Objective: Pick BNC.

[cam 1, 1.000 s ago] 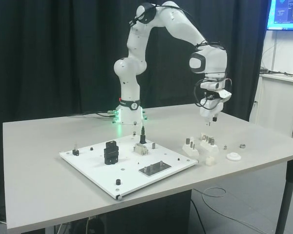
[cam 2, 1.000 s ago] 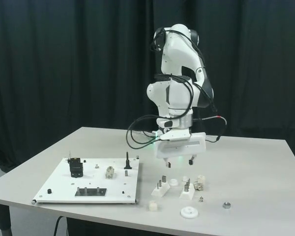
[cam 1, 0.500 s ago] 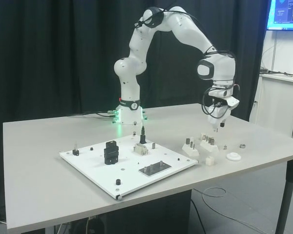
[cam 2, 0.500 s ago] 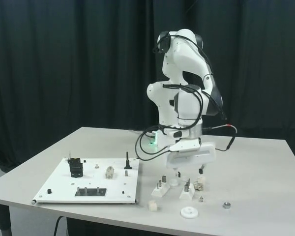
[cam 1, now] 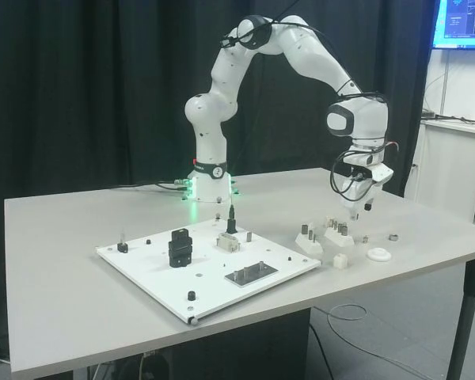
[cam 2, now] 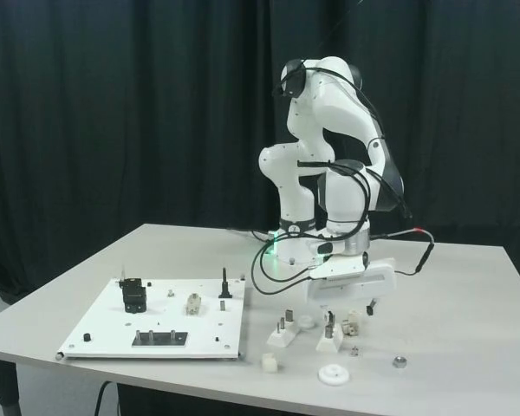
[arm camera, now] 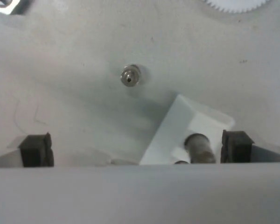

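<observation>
The BNC (arm camera: 129,76) is a small grey metal connector standing alone on the grey table, seen end-on in the wrist view. It also shows as a tiny grey piece, the BNC (cam 2: 354,350) beside the white holder blocks and the BNC (cam 1: 365,238) in the first room view. My gripper (arm camera: 136,148) hangs above the table, open, with nothing between its black fingertips (arm camera: 36,150). It hovers over a white holder block (arm camera: 196,130) with a grey peg (arm camera: 198,148), a little short of the connector. The gripper (cam 2: 349,312) sits low over the loose parts, as the gripper (cam 1: 361,207) also shows.
A white gear (cam 2: 334,373) and a small grey ring (cam 2: 399,361) lie near the table's front edge. Several white holder blocks (cam 1: 309,240) with pegs stand beside the gripper. The white board (cam 1: 150,257) carries black and grey fittings.
The arm has swung away from its base and come down, carrying the open gripper from above the holder blocks to low over them, close to the BNC.
</observation>
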`<act>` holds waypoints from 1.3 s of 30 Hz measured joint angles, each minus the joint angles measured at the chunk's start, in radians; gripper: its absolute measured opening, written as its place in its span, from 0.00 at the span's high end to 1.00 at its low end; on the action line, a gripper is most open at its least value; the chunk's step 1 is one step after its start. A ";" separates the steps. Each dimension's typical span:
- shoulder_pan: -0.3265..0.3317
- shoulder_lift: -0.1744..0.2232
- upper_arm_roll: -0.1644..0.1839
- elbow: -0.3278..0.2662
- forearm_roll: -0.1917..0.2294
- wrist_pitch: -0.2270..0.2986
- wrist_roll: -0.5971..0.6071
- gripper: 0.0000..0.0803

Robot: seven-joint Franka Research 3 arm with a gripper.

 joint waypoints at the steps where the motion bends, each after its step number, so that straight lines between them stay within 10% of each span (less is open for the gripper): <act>1: 0.000 0.002 0.002 0.001 0.000 0.000 0.011 0.00; 39: -0.002 0.121 0.020 0.087 0.014 -0.001 -0.081 0.00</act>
